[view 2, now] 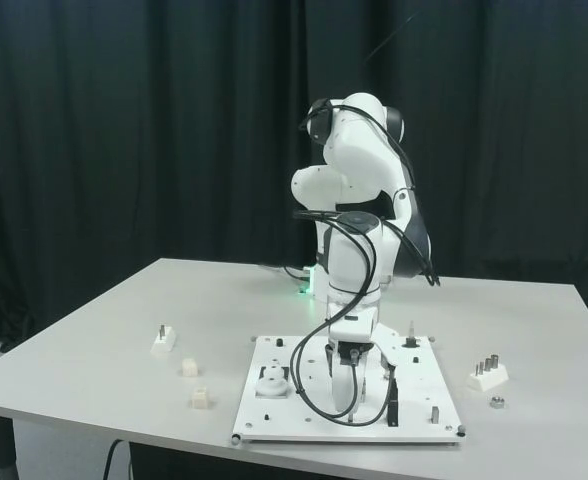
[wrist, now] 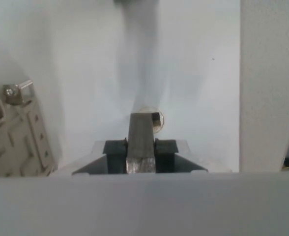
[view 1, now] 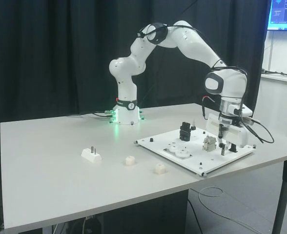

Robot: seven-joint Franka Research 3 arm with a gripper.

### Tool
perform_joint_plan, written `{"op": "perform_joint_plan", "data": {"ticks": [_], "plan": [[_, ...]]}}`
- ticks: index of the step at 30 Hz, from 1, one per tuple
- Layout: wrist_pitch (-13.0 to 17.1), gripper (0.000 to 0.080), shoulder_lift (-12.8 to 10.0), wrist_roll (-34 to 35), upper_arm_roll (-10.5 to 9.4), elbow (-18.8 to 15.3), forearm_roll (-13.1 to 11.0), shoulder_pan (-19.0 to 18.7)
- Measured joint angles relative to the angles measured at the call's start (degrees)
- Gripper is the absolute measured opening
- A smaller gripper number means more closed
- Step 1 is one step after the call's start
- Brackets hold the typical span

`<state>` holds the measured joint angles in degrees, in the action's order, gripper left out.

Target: Insert square peg 3.

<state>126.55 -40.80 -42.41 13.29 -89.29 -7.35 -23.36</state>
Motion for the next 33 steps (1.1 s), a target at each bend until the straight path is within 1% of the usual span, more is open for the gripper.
{"op": "perform_joint_plan", "data": {"ticks": [12,24,33], "plan": [[0.24,0.0115,0.0,0.05,-0.15,-0.01,0.0,-0.3],[1.62,0.0115,-0.01,0.19,-0.15,-0.3,0.0,-0.39],[1.69,0.0114,0.01,0.19,-0.14,-0.33,0.18,-0.4]]}}
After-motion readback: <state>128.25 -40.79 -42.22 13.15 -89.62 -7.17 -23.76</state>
